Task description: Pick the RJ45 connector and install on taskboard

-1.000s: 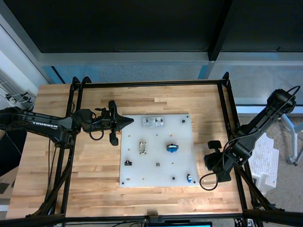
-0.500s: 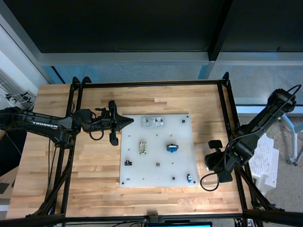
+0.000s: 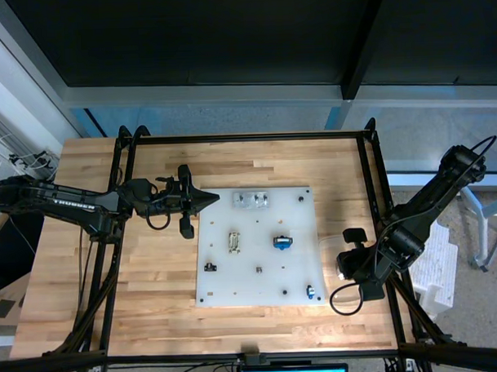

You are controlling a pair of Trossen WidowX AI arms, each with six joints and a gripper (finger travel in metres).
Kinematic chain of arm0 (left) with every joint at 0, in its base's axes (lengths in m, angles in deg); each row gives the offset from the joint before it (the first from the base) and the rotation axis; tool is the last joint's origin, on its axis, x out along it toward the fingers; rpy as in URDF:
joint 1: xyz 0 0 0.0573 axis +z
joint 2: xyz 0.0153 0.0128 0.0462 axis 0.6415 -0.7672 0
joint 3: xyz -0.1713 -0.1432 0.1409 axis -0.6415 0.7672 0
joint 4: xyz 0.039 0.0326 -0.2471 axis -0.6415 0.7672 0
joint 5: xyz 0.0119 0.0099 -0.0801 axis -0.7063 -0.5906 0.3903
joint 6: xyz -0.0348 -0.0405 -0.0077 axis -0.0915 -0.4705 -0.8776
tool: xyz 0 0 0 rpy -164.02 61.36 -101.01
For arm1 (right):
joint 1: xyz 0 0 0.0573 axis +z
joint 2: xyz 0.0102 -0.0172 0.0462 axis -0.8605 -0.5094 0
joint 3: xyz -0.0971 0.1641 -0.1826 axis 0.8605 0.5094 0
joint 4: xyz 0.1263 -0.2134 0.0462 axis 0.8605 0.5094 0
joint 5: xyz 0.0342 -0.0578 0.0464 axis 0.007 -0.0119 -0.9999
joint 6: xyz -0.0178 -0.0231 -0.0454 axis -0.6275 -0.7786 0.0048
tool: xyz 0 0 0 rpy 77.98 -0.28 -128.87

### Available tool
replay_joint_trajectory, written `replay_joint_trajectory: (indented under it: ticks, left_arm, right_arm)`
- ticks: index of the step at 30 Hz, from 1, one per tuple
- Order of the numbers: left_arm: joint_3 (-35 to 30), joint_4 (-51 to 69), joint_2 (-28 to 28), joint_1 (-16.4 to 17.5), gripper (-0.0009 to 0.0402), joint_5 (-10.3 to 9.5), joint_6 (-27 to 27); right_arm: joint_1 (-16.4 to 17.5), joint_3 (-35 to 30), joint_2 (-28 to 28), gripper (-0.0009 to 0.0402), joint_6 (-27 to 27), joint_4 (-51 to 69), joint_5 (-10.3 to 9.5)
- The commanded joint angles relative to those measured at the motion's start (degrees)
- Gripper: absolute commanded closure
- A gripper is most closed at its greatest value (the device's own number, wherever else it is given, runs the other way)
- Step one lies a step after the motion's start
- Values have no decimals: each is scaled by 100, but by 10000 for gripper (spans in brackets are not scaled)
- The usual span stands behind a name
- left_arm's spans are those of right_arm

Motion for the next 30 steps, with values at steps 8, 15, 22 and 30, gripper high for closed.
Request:
replay_joint_trajectory:
  ticks: [8, 15, 22, 30]
  left_arm:
    - [0, 0, 0, 0, 393, 0, 0]
    - [0, -2, 0, 2, 393, 0, 0]
    - [0, -2, 0, 0, 393, 0, 0]
    - [0, 0, 0, 2, 393, 2, 0]
  right_arm:
    - [-68, -433, -501, 393, 531, -17, 4]
    - [-157, -872, -1069, 393, 601, -37, 9]
    - [-278, -1209, -1556, 393, 579, -138, 11]
    - [-372, -1499, -1971, 393, 518, -275, 26]
